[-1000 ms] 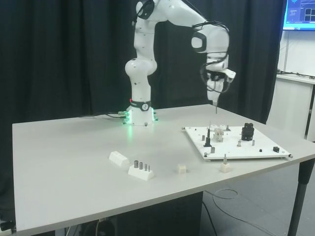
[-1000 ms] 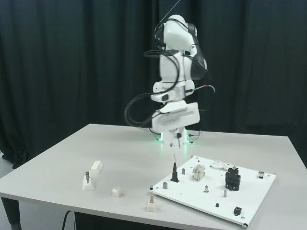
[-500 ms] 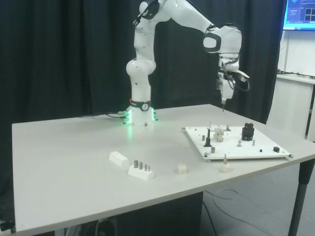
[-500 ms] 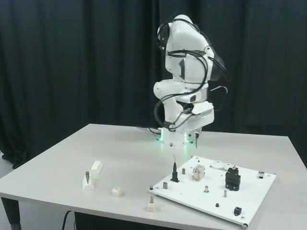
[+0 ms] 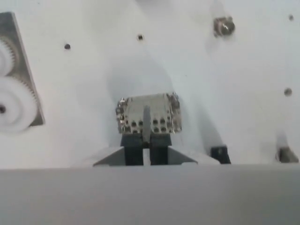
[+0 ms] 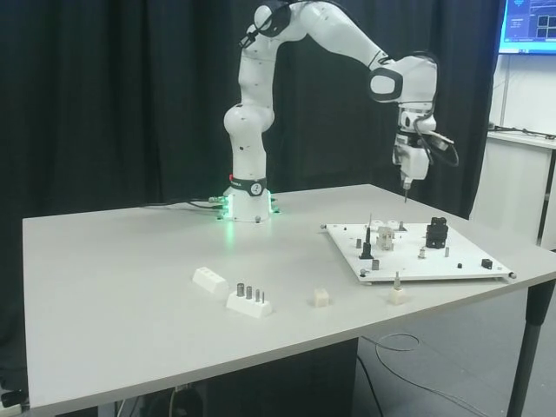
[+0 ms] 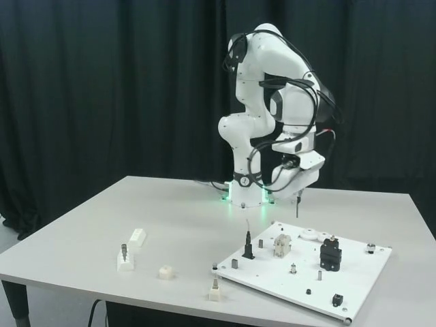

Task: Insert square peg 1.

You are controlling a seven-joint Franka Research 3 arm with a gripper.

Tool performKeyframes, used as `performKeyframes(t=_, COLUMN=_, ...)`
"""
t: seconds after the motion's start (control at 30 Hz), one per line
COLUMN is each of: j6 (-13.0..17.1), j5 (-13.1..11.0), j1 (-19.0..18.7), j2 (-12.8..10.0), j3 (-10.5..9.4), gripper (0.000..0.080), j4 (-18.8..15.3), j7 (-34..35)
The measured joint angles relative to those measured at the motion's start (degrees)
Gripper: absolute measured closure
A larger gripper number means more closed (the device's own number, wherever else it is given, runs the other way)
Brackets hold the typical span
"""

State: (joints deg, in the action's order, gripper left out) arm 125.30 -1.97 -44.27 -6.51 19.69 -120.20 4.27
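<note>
Well, the arm (image 6: pixel 334 26) reaches out from its base and hangs its gripper (image 6: pixel 405 180) in the air over the far part of the white board (image 6: pixel 456 262), well clear of it. The two black fingers (image 5: pixel 133 154) are closed on a thin grey peg (image 6: pixel 405 194), which points straight down from between them and touches nothing. From the second room camera the peg (image 7: pixel 297 210) hangs above the back of the board (image 7: pixel 354 276), near the white gears (image 7: pixel 311 235).

Looking down from the wrist, the peg (image 5: pixel 146 123) shows against a small metal connector block (image 5: pixel 161 112) on the board, with the gears (image 5: pixel 14 96) off to one side and a bolt head (image 5: pixel 223 26) further away.

Also on the board stands a black block (image 6: pixel 437 234) and a few short upright posts.

Out on the grey table (image 6: pixel 113 261), well apart from the board, sits a white holder (image 6: pixel 249 304) with several short pegs standing in it, a plain white block (image 6: pixel 209 279) just beside it, and two small cubes (image 6: pixel 321 298) nearer the board's front edge. A green light (image 6: pixel 228 205) glows at the foot of the arm.
</note>
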Motion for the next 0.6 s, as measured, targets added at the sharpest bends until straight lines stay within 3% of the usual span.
performKeyframes(t=0.33, j6=2.2, j5=0.1, j1=0.0, j2=-2.2, j3=-1.16, gripper=0.0775, j4=0.0, j7=-6.2)
performKeyframes(t=0.6, j6=3.8, j5=-0.2, j1=0.0, j2=-3.7, j3=-1.64, gripper=0.0775, j4=0.0, j7=-6.1)
